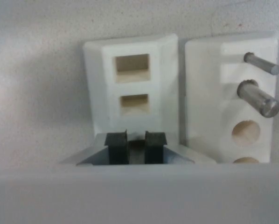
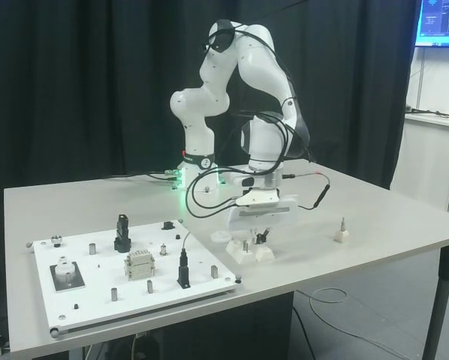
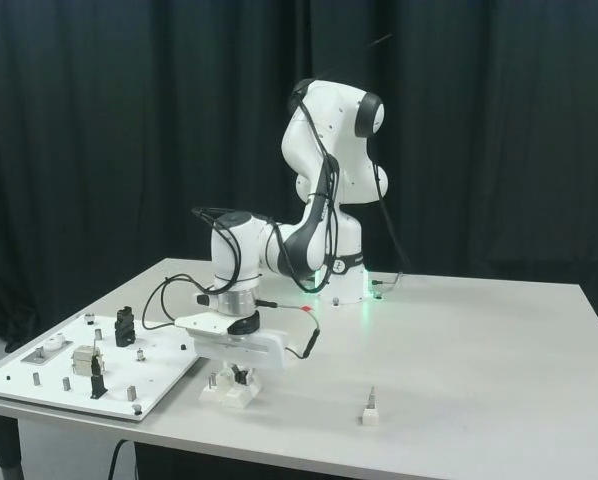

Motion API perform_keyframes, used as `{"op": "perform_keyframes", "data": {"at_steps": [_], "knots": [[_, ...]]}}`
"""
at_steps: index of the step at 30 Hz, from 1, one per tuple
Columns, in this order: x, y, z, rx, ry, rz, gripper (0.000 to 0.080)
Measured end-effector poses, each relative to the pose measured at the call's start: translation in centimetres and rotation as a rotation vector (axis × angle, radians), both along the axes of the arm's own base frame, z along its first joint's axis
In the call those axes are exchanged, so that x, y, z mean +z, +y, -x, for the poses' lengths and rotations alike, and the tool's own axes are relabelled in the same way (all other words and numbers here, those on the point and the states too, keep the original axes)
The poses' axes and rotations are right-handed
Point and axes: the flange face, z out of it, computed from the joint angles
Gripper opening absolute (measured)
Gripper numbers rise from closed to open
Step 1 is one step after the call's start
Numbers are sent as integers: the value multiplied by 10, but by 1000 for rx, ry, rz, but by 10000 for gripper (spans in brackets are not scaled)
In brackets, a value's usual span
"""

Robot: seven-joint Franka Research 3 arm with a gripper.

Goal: Pick square peg 2.

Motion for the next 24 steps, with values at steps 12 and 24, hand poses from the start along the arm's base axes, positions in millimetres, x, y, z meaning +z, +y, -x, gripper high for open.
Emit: {"op": "perform_keyframes", "data": {"at_steps": [12,24], "knots": [[4,-1,-3,14,-4,10,78],[36,-1,-5,33,-6,-4,78]]}}
